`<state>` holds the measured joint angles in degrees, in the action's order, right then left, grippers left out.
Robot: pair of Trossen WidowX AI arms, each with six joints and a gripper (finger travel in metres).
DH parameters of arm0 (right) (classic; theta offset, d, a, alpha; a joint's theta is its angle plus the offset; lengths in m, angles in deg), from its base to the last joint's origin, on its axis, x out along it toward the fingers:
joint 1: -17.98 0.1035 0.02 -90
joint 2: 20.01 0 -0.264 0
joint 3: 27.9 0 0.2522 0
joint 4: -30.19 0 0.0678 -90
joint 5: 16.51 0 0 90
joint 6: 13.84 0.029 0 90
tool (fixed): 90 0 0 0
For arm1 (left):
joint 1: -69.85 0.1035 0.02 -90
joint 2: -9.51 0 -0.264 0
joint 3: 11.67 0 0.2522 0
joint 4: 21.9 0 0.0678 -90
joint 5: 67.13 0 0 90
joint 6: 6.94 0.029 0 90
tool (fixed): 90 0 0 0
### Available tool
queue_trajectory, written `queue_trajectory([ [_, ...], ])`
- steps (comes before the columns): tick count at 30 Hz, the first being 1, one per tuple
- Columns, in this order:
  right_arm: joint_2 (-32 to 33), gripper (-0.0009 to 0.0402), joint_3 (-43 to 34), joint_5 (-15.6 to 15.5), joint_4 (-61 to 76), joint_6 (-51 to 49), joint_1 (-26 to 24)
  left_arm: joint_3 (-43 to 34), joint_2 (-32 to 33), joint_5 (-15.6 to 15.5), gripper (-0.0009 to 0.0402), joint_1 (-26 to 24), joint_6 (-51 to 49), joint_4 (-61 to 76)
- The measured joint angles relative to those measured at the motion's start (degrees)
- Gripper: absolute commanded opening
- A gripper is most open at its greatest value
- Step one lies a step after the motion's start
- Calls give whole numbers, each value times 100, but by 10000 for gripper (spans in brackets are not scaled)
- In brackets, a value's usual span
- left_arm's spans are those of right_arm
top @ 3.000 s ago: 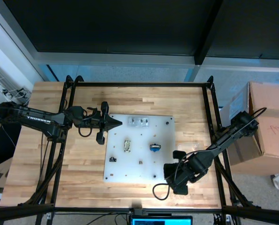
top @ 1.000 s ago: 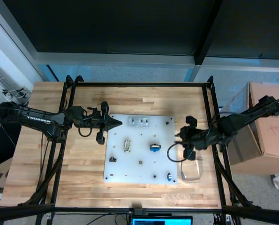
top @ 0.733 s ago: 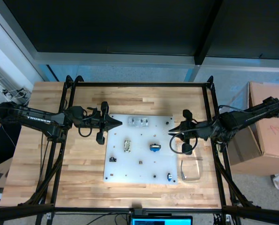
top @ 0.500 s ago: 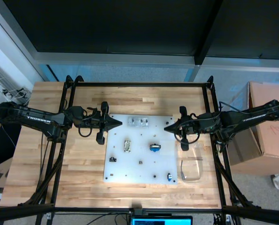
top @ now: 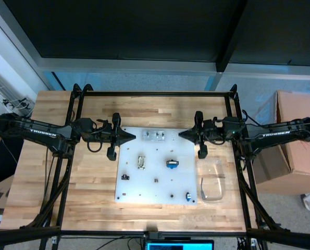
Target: Remove the RJ45 connector from the taskboard and place in the container
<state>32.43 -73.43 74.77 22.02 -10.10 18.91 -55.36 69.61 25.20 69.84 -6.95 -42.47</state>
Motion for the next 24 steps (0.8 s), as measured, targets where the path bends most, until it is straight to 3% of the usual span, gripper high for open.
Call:
queue_trajectory([
  [6, 0, 0, 225, -308, -372, 0, -179, -2, 0, 0, 0, 0, -2, 0],
  [24, 31, 0, 317, -289, -424, 42, -258, 0, 0, 0, 0, 0, 0, 2],
])
